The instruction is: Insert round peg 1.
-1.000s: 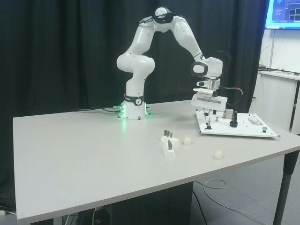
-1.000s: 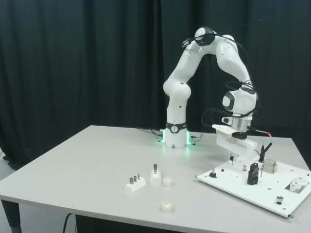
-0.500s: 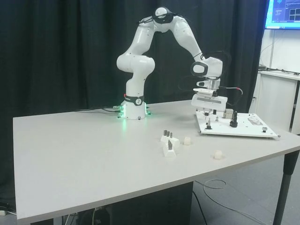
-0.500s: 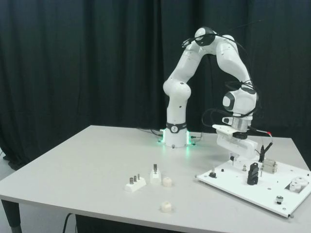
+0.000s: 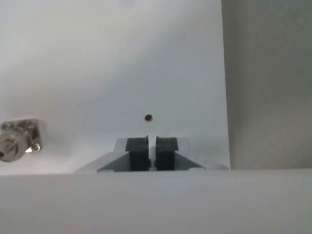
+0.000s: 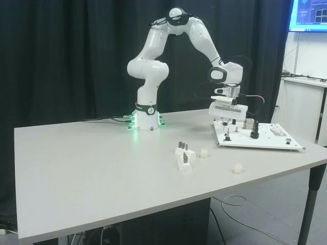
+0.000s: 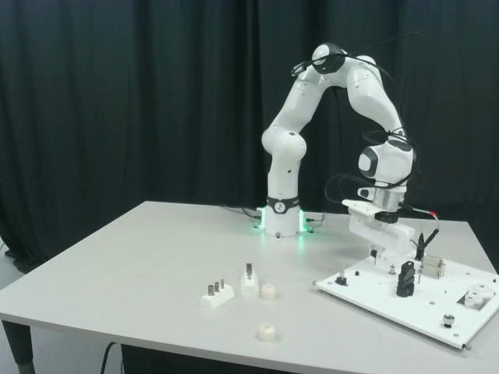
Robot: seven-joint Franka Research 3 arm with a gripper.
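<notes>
The gripper (image 5: 152, 155) hangs low over the white board (image 5: 97, 63), its two black fingers (image 5: 137, 153) nearly together — only a thin slit shows between them. Whether round peg 1 sits in that slit cannot be told. A small dark hole (image 5: 148, 117) lies in the board just beyond the fingertips.

In the first room view, the board (image 6: 265, 140) lies at 3 o'clock of the arm's base (image 6: 145, 118) — the white peg holders (image 6: 184, 155) stand on the grey table (image 6: 92, 163), well apart from the gripper (image 6: 225, 121).
</notes>
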